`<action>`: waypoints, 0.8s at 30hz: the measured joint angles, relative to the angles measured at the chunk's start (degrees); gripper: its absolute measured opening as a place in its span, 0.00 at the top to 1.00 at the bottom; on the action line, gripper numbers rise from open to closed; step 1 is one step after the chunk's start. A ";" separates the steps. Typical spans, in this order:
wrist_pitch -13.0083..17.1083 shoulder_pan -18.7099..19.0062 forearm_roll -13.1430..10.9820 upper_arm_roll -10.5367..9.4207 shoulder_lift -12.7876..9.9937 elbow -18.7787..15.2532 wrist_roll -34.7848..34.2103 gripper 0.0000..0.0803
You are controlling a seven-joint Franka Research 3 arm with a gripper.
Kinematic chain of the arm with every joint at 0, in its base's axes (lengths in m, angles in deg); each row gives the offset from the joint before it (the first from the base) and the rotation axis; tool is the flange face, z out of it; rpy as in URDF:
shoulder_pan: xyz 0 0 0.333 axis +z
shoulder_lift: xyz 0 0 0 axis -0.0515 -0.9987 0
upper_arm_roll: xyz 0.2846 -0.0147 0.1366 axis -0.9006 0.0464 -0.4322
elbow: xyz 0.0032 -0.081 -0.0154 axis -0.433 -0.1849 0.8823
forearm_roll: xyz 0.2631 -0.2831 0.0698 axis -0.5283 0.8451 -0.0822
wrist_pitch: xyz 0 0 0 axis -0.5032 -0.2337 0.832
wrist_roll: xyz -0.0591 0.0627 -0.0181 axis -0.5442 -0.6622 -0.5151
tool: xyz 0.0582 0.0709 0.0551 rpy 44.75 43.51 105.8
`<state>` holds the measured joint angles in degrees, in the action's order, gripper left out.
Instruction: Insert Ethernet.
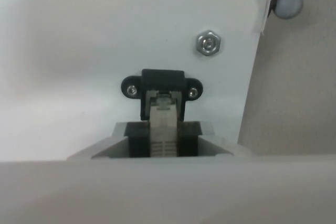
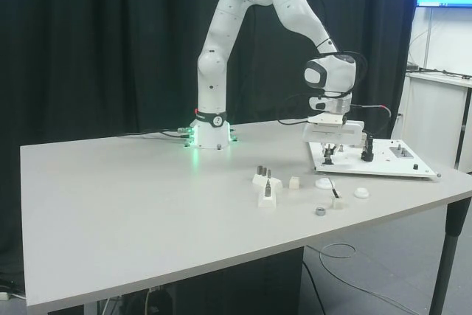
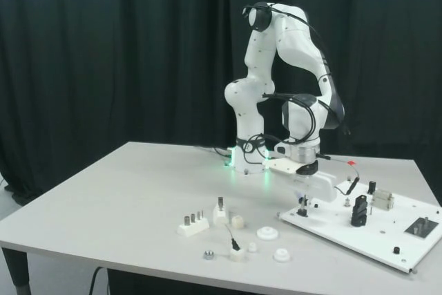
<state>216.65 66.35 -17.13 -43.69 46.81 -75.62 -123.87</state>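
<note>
The white arm (image 2: 243,49) bends from its base on the grey surface (image 2: 133,197) down to the near corner of a white board (image 3: 359,229) that lies at the surface's far side. In the wrist view the pincer (image 1: 164,148) is clamped on an Ethernet plug (image 1: 164,124), which stands between the two fingers with its ribbed body showing at the fingertips. The tip of the plug reaches the mouth of a black socket (image 1: 163,85) that is fixed to the board by a small screw at each side. The plug lines up with the socket opening; whether it is already seated inside cannot be told. A grey hex nut (image 1: 208,43) sits on the board near the socket, and a round grey knob (image 1: 288,2) shows just past the board's edge.

In the room views the pincer hangs low over the board, close to its surface. Farther along the board stand a black block (image 3: 358,212) and a grey box (image 3: 383,202), well apart from the pincer. In front of the board, on the surface, lie several small white parts (image 3: 238,229) and a white holder with pegs (image 3: 193,224).
</note>
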 joint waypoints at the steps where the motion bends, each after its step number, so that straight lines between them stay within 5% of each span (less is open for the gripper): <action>1: 0.01 0.00 0.00 0.00 0.00 0.00 -0.02 0.87; 24: 0.48 -0.01 0.09 0.00 -0.01 -0.09 -0.36 0.87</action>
<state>217.13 66.34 -17.04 -43.69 46.80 -75.71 -124.23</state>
